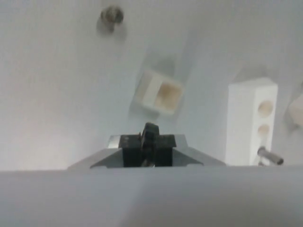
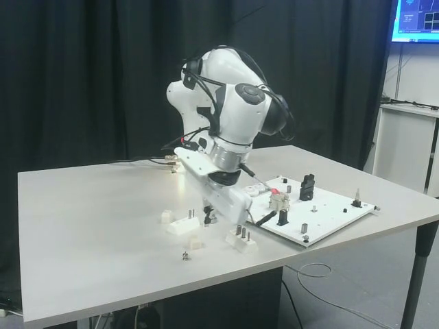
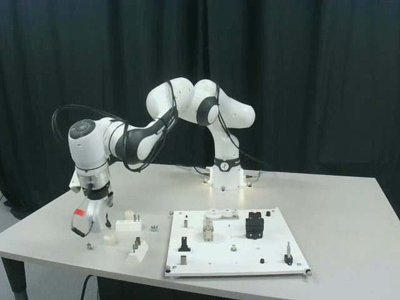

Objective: Insert USB.

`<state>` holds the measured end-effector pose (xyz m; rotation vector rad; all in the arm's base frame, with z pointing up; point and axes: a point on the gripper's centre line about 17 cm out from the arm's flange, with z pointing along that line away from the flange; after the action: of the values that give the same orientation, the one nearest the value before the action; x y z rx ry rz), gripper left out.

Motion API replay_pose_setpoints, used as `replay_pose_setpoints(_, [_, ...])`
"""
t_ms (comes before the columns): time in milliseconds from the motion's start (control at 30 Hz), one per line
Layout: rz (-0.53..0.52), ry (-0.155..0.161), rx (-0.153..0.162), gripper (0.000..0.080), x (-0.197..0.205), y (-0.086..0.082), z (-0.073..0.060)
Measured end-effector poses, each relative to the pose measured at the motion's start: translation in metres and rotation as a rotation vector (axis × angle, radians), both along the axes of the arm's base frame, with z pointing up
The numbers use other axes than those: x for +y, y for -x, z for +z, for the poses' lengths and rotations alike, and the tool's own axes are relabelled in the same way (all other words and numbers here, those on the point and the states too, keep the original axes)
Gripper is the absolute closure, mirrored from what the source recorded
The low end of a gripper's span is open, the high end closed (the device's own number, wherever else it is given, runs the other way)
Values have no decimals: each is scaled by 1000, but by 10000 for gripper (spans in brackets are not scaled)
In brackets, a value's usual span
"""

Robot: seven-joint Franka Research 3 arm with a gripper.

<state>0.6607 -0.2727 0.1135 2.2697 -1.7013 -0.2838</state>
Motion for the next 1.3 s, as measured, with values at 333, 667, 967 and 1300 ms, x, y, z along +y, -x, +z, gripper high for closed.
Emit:
replay_pose_setpoints(333, [72,-51,59,751,52,3,7])
replay_pose_setpoints(667, [166,-82,143,751,103,13,15])
replay_pose_setpoints(967, [235,-105,213,751,148,25,20])
replay_pose_setpoints(1300, [311,-118,281,751,190,39,24])
